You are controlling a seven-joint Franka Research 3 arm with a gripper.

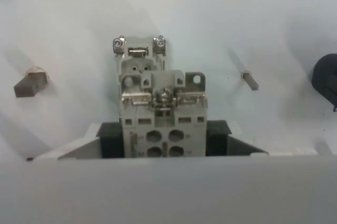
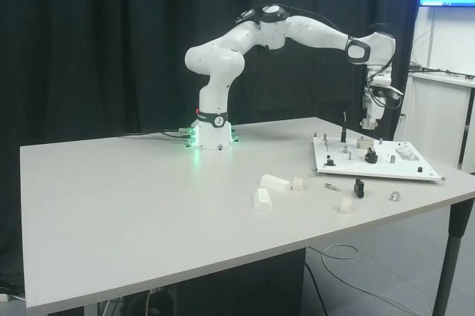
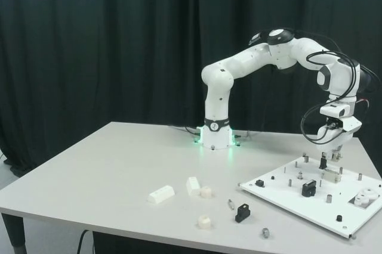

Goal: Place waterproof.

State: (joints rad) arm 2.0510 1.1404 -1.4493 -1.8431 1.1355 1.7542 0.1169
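In the wrist view a grey waterproof connector [image 1: 163, 108] with metal clips and round holes sits between my two black finger pads [image 1: 111, 139], which touch its sides. My gripper [image 1: 164, 139] is shut on it. Beyond it, a matching grey socket [image 1: 138, 56] with two screws stands on the white board [image 1: 237, 34]. In the first room view my gripper [image 2: 369, 122] hangs just above the far side of the board [image 2: 371, 162]. The second room view has the gripper [image 3: 330, 157] over a white socket [image 3: 332, 177].
On the board stand a thin peg [image 1: 250, 80], a grey block [image 1: 30, 84] and a black part [image 1: 326, 79]. Loose white blocks [image 2: 274, 182] [image 2: 263, 199] and a black piece [image 2: 359, 188] lie on the grey table beside the board.
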